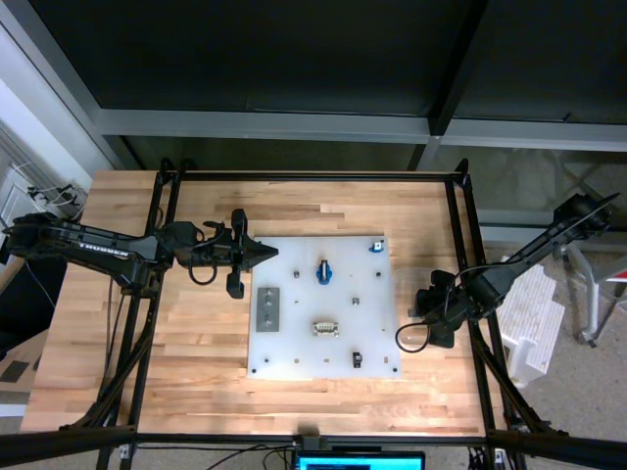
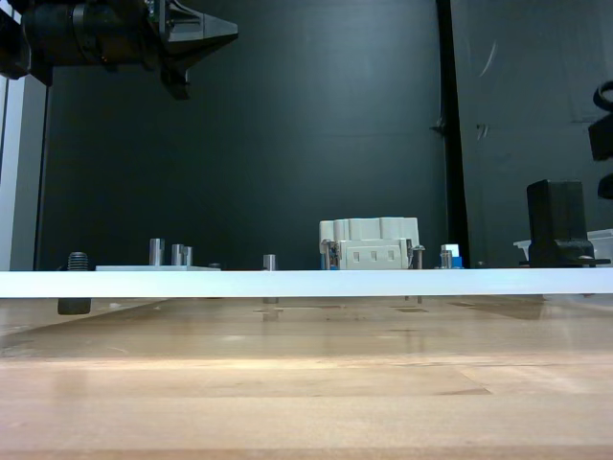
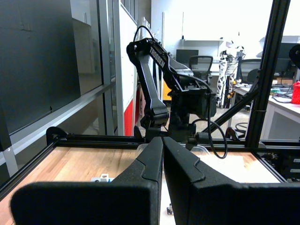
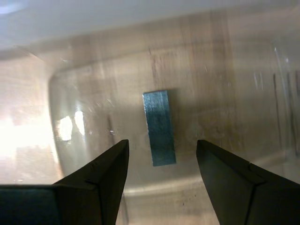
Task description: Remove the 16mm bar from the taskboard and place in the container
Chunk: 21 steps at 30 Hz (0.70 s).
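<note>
Looks about finished: 16mm bar (image 4: pixel 159 127) lying flat inside the container (image 4: pixel 211 84), loose beneath the wide-open right hand (image 4: pixel 161 143), presumably for release. Left hand (image 1: pixel 269 252) pinched shut, raised over the left edge of the taskboard (image 1: pixel 323 343), out of the way.

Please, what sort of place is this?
Probably a robotics lab: office chair beyond a black frame, taskboard on a wooden table. Left claw, shut, hangs above the taskboard's edge; right claw, open, over the container.
</note>
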{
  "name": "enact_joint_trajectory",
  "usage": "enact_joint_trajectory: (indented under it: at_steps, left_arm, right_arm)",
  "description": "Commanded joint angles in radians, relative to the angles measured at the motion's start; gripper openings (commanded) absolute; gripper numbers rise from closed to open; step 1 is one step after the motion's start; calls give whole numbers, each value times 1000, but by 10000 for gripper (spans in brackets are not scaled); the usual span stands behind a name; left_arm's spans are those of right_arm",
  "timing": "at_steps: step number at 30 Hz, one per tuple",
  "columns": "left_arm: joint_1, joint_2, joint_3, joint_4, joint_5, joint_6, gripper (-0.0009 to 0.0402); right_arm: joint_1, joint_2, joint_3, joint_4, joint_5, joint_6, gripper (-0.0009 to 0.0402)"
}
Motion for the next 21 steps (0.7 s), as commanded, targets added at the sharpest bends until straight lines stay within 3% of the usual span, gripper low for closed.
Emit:
enact_joint_trajectory:
  at_steps: [1, 10, 21]
  left_arm:
    - [0, 0, 0, 0, 0, 0, 0]
    - [0, 0, 0, 0, 0, 0, 0]
    - [0, 0, 0, 0, 0, 0, 0]
  right_arm:
    - [0, 0, 51, -65, 3, -1, 215]
    - [-1, 0, 181, -237, 4, -7, 213]
    - [-2, 1, 188, -244, -5, -6, 199]
